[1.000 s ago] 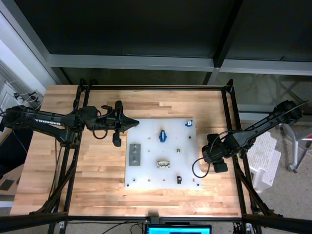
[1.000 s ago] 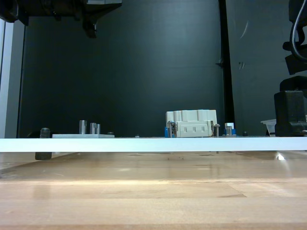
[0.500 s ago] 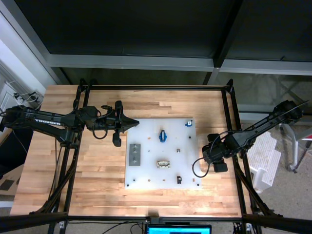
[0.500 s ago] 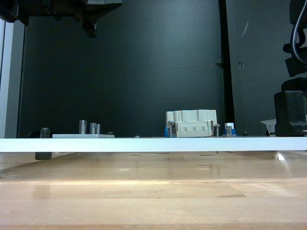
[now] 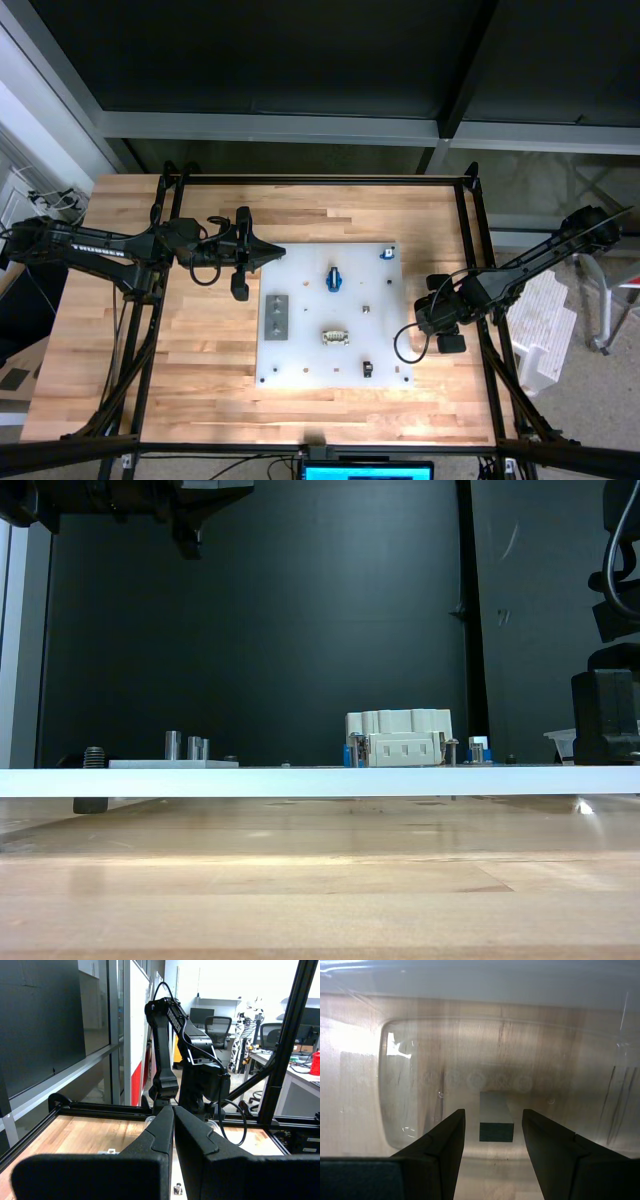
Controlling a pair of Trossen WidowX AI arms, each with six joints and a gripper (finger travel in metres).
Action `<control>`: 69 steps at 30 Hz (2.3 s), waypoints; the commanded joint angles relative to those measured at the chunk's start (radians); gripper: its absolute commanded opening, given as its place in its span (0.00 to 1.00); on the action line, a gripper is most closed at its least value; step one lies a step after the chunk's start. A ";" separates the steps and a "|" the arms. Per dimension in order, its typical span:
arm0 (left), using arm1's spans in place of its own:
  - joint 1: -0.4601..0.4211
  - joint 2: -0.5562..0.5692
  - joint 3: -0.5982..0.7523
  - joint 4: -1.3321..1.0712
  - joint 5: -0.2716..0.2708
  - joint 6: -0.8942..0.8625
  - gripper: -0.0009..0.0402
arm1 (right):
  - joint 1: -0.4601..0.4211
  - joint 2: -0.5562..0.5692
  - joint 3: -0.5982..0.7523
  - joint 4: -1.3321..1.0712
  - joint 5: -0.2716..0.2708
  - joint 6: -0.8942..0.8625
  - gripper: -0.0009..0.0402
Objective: Pick the 16mm bar and install on taskboard
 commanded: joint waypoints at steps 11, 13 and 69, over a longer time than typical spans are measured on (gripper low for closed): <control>0.000 0.000 0.000 0.000 0.000 0.000 0.02 | 0.000 0.000 0.001 0.007 0.000 -0.001 0.30; 0.000 0.000 0.000 0.000 0.000 0.000 0.02 | 0.000 0.000 0.001 0.007 0.000 -0.001 0.30; 0.000 0.000 0.000 0.000 0.000 0.000 0.02 | 0.001 -0.002 0.299 -0.231 -0.009 -0.008 0.04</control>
